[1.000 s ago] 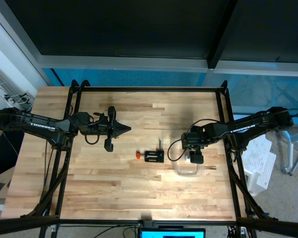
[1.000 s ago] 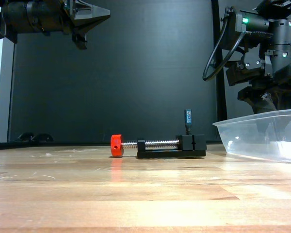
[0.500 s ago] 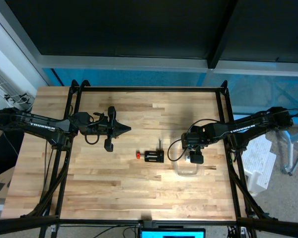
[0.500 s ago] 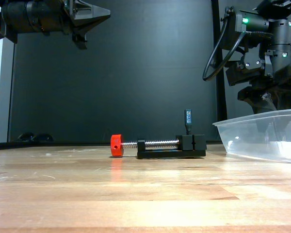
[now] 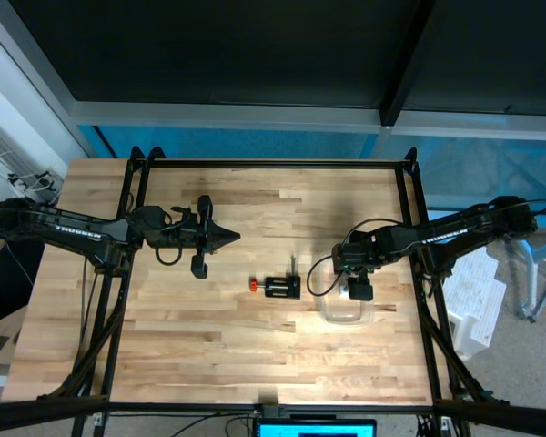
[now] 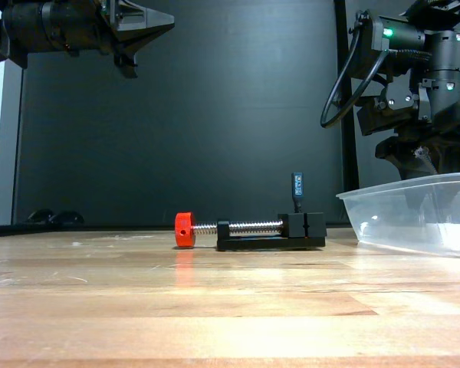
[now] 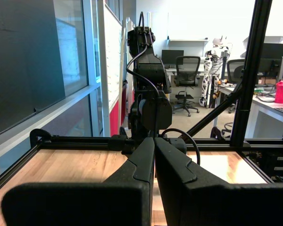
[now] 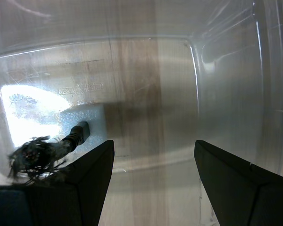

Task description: Pick the usb-c connector and install on the hub

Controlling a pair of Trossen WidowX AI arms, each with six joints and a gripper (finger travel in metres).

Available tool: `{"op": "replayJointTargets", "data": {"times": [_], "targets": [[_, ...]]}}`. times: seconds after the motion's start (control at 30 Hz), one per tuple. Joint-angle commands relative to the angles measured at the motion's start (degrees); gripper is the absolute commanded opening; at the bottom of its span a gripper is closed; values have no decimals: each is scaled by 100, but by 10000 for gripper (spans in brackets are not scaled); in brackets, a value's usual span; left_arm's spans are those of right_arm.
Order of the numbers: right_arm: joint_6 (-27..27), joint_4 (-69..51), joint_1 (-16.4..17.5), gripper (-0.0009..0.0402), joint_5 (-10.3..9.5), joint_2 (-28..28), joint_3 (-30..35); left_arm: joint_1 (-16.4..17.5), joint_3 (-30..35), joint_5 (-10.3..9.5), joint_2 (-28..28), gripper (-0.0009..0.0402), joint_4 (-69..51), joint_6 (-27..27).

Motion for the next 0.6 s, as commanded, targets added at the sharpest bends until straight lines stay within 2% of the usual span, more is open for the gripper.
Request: {"op": "replayJointTargets", "data": {"times": [0.03,0.43,0.6], "targets": [[2,0,0,238,0,0,2,2,0,0,2,0,0,0],[9,-570,57,238,-31,-155,348,2,0,0,2,0,0,0],[22,-946,236,238,-63,-195,614,0,0,0,2,0,0,0]]}}
